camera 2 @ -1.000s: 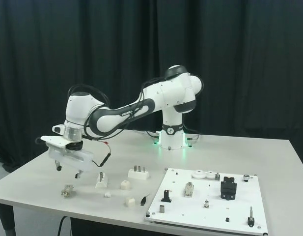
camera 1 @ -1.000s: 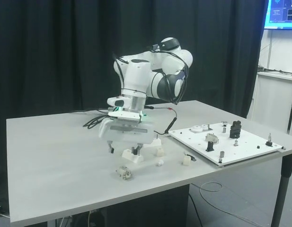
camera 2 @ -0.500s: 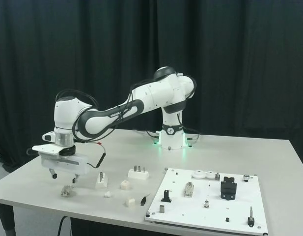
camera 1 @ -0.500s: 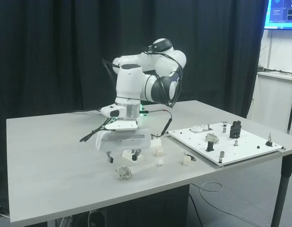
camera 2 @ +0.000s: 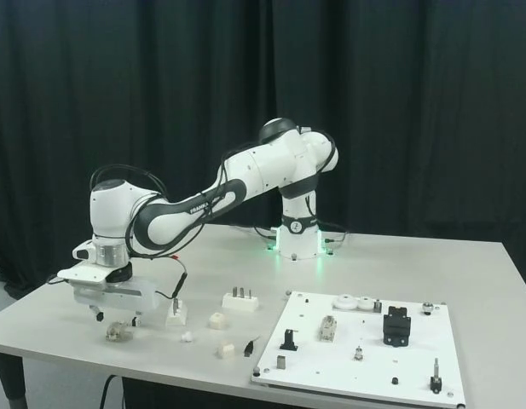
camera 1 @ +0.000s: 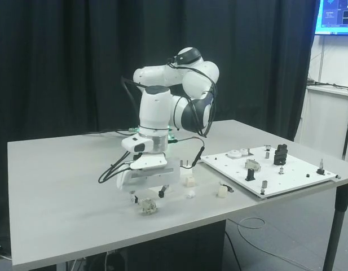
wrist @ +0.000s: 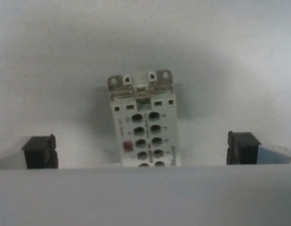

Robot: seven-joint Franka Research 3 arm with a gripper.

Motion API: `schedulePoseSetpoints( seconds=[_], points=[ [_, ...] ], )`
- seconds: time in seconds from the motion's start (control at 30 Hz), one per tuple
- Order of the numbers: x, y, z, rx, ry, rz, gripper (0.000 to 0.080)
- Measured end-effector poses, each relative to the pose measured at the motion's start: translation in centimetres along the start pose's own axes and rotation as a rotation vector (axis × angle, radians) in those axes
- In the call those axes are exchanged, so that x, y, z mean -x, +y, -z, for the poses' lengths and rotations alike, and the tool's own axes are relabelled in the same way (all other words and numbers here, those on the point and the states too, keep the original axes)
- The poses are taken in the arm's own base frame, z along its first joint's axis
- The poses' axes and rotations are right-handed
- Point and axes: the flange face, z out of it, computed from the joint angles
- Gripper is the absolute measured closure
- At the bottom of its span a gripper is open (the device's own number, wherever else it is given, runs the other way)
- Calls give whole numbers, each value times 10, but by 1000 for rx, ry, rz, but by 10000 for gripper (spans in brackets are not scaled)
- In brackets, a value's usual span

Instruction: Pick waterproof.

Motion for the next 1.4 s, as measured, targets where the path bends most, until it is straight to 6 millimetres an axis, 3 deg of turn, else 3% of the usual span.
schedulePoseSetpoints(
  seconds=[0.9, 0.93, 1.27, 1.3, 1.4],
  points=[
    [-2, -2, -16, 11, -17, -44, 3],
    [-3, -2, -16, 10, -15, -46, 310],
    [-8, -2, -18, 3, -5, -53, 310],
    [-8, -2, -18, 4, -5, -52, 492],
    [-9, -3, -16, 9, -3, -46, 492]
  ],
)
